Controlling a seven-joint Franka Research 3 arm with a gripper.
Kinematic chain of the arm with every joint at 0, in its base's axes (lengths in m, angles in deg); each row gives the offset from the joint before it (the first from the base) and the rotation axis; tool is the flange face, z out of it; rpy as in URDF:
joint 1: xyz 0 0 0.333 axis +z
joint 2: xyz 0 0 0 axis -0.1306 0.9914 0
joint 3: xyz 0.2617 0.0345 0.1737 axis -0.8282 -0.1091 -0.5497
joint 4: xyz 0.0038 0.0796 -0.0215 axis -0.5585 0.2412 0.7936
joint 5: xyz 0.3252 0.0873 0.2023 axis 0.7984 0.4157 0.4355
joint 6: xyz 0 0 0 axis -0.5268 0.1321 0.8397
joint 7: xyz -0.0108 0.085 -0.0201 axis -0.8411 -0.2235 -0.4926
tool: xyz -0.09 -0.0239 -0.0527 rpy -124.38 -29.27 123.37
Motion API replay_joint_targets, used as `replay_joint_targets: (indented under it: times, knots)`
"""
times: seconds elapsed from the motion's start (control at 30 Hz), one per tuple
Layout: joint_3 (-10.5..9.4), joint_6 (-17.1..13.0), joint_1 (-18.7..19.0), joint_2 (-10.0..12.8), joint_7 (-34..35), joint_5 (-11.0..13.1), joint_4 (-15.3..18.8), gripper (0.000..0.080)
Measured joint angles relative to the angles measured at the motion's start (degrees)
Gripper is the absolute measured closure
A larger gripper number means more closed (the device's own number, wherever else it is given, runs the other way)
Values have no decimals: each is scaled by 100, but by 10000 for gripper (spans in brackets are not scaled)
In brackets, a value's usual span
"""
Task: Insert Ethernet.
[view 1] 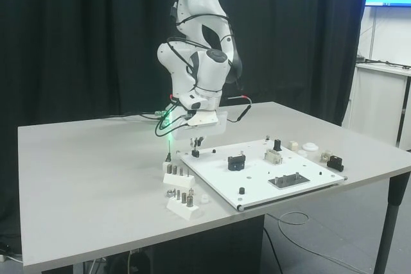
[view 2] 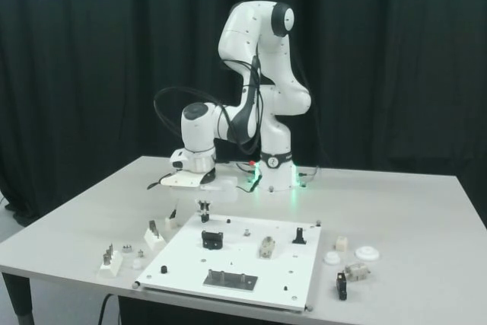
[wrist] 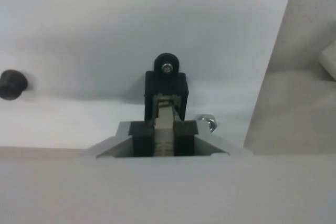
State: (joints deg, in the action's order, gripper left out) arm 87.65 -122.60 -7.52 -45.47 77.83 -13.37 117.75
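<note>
Gripper (wrist: 163,139): fingers clamp the plug (wrist: 163,129) between them.
Plug: upright, its tip at the black socket (wrist: 166,90).
Socket: bolted to the white board (view 1: 257,178).
Arm (view 2: 251,112): bent low over the board.

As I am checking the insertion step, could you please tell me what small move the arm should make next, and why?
Probably a short, straight push down. In the wrist view the claw is shut on the Ethernet plug, whose tip sits at the mouth of the black socket on the white board, seemingly lined up with it. How deep the plug sits cannot be told, so the push should be gentle.
</note>
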Motion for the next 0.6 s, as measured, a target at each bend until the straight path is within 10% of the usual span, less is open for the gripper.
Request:
replay_joint_targets:
  times: [0.6]
  knots:
    - [22,-16,0,10,0,84,0,728]
